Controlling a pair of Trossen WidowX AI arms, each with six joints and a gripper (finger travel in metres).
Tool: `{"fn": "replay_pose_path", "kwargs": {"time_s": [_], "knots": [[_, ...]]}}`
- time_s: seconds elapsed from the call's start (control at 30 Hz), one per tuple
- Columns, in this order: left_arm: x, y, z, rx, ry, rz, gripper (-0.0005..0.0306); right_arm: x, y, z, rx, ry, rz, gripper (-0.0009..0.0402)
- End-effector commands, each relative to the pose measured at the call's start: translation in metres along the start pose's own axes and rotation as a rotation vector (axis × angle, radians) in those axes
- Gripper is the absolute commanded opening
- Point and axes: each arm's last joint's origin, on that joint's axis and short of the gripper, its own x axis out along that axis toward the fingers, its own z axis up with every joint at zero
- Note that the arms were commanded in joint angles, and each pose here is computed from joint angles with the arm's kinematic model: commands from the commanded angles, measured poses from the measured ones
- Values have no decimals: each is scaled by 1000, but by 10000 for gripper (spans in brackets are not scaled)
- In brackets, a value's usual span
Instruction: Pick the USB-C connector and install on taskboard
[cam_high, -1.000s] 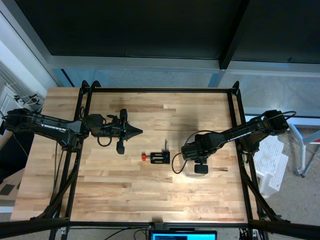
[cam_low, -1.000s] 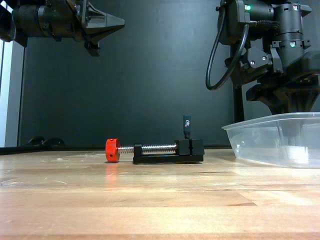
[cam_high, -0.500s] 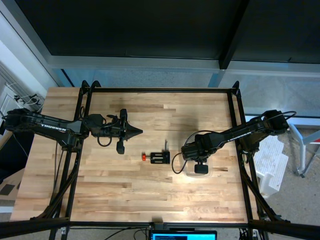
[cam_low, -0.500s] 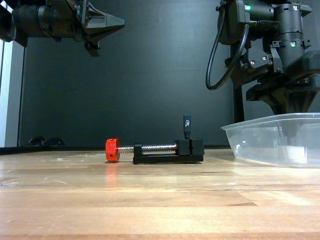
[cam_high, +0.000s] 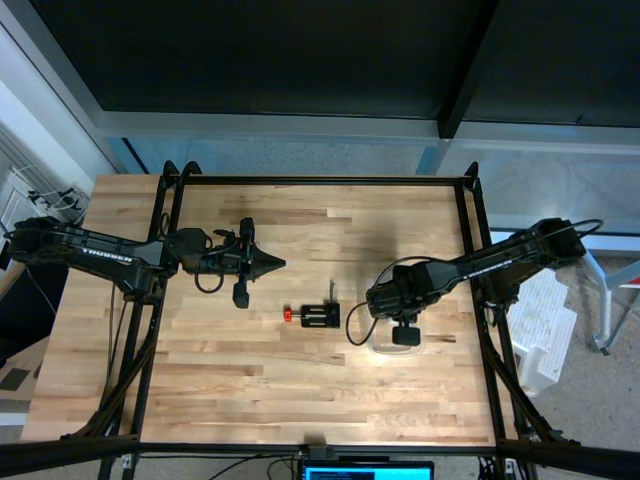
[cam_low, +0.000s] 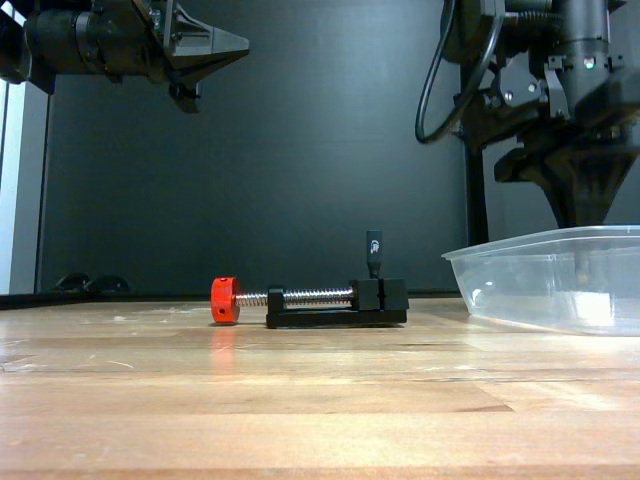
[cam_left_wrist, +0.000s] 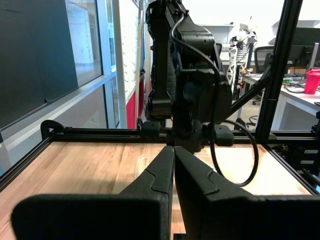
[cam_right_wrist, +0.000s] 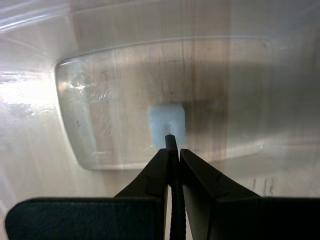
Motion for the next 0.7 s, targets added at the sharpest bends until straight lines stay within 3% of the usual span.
{"fn": "replay_pose_path", "kwargs": {"time_s": [0.03,0.43,0.7], "knots": [[0,0,0,0,0,0,0,-12,0,1,1,-9,3,0],[0,0,0,0,0,0,0,-64,-2,8,8,14,-3,0],[0,0,0,0,0,0,0,-76,-4,8,-26,14,-5,0]]}}
